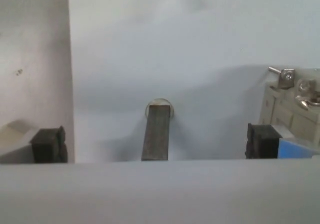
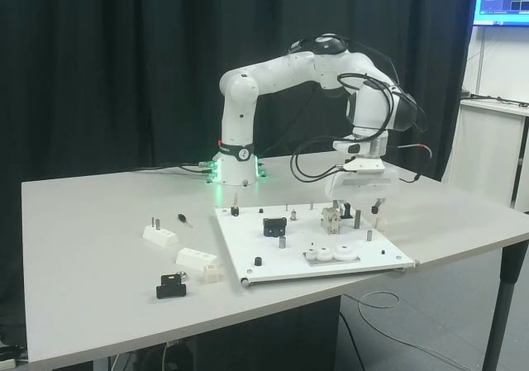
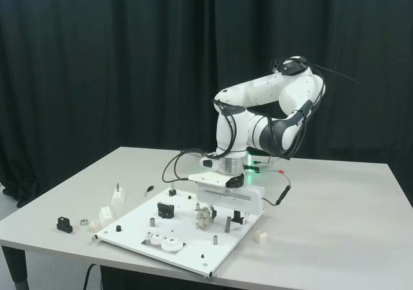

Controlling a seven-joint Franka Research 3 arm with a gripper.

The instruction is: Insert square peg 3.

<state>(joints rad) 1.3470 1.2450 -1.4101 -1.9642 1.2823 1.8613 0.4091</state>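
A dark grey square peg (image 1: pixel 157 131) stands upright in the white board (image 1: pixel 175 59), its foot in a round recess. My gripper (image 1: pixel 156 143) is open, its black fingertips (image 1: pixel 49 144) set wide to either side of the peg and touching nothing. In the first room view the peg (image 2: pixel 357 217) is on the board's right side, under the gripper (image 2: pixel 359 209). In the second room view the peg (image 3: pixel 228 225) stands just below the gripper (image 3: pixel 224 215), near the board's right edge.
A block with bolts (image 1: pixel 295 109) sits on the board close to one finger. The board (image 2: pixel 248 247) also carries white gears (image 2: pixel 331 254), a black block (image 2: pixel 274 225) and small pegs. Left of it lie white blocks (image 2: pixel 159 235) and a black bracket (image 2: pixel 171 285). A small white cube (image 3: pixel 260 236) lies by the board's right edge.
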